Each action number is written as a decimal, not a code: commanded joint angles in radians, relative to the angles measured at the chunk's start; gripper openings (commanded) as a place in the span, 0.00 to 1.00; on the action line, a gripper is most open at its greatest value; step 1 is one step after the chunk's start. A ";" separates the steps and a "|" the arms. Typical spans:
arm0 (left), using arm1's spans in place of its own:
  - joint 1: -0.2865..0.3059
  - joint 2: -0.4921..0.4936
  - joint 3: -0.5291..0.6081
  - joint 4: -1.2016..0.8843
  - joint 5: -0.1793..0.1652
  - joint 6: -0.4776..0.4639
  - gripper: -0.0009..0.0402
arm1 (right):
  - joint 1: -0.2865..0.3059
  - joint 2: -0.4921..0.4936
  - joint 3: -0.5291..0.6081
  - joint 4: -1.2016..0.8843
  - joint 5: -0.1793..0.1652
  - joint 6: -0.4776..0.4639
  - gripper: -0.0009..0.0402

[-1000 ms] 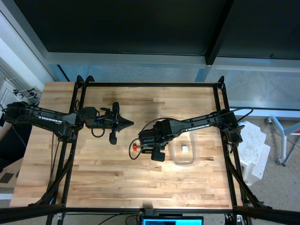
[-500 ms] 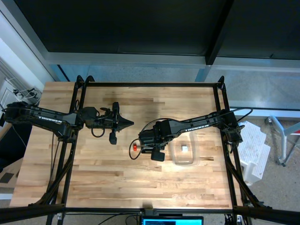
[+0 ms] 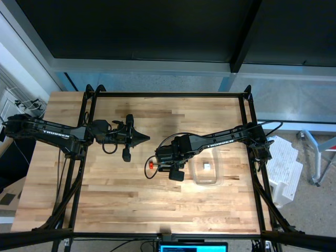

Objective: Pick the USB-C connector and install on taskboard

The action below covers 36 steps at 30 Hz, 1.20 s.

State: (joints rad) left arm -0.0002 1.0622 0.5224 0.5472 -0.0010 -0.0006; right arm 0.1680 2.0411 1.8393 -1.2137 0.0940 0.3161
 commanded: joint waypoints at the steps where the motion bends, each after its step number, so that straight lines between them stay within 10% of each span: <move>1: 0.000 0.000 0.000 0.000 0.000 0.000 0.02 | 0.000 -0.001 -0.001 0.000 0.011 0.000 0.02; 36: 0.000 0.000 0.000 0.000 0.000 0.000 0.02 | 0.000 -0.003 -0.021 0.024 0.010 -0.011 0.02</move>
State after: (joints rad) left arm -0.0002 1.0622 0.5228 0.5472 -0.0010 -0.0006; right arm 0.1680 2.0354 1.8202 -1.1938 0.1047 0.3042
